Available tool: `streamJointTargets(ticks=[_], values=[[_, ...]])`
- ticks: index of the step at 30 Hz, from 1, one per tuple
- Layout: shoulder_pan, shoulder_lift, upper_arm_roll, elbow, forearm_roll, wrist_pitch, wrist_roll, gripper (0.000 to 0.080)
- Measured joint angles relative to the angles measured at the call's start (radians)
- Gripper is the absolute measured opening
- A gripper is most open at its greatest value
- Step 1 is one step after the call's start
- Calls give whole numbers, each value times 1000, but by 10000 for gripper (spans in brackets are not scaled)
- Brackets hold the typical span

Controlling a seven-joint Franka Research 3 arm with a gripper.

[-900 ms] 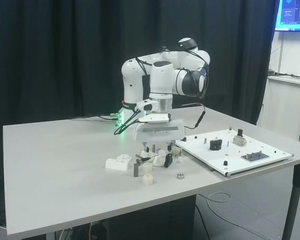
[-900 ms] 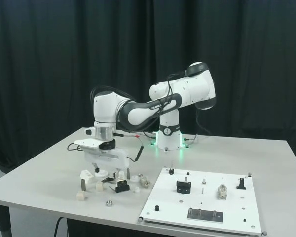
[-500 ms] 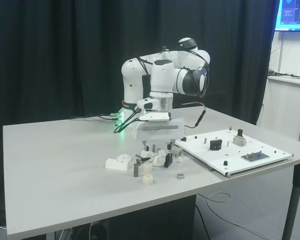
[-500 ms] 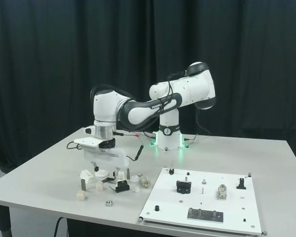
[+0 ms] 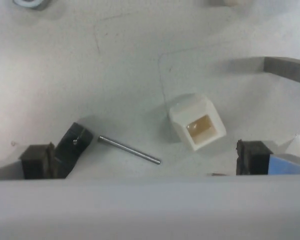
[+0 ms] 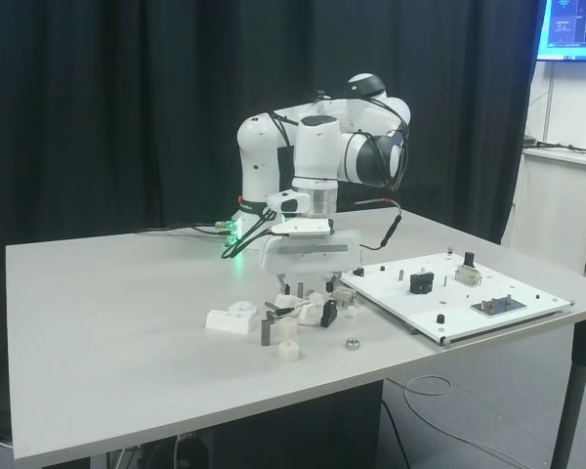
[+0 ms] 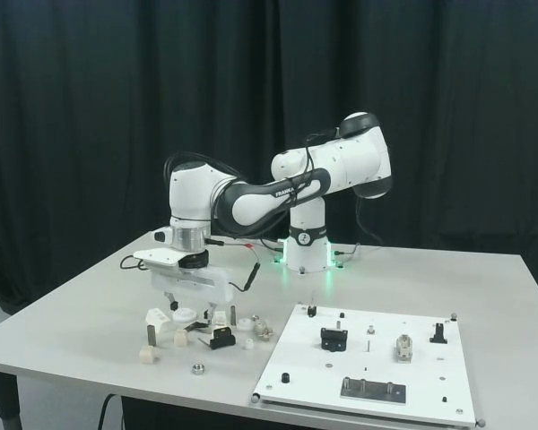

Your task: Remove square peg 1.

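Observation:
My gripper (image 5: 145,161) is open, its black fingertips (image 5: 37,161) wide apart with nothing held between them. Below it on the grey table lie a white square block with a hollow top (image 5: 197,128), a thin metal pin (image 5: 129,150) and a black part (image 5: 72,145). In the room views the gripper (image 6: 310,290) (image 7: 195,310) hovers over this cluster of loose parts. A grey upright peg (image 6: 266,334) (image 7: 150,334) and a white cube (image 6: 288,352) (image 7: 147,355) stand nearer the table's front edge.
The white assembly board (image 6: 439,303) (image 7: 296,358) with small black and metal fixtures lies beside the cluster. A white flat block (image 6: 232,318), a black part (image 6: 328,313) and a metal nut (image 6: 353,343) (image 7: 198,367) also rest on the table.
The gripper has risen a little above the loose parts, still empty. The parts on the table have not moved.

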Motion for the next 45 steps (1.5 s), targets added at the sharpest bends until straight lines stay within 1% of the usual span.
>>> streamJointTargets(ticks=[17, 28, 32, 37, 42, 45], values=[[-13, 0, 0, 21, -3, 4, -4, 800], [-9, -2, 0, 33, -4, -2, -23, 800], [1, -8, -3, 39, -3, -22, -24, 800], [25, -12, -19, 47, 2, -72, -24, 800], [63, -12, -39, 49, 6, -120, -22, 800], [90, -14, -48, 49, 7, -139, -14, 800]])
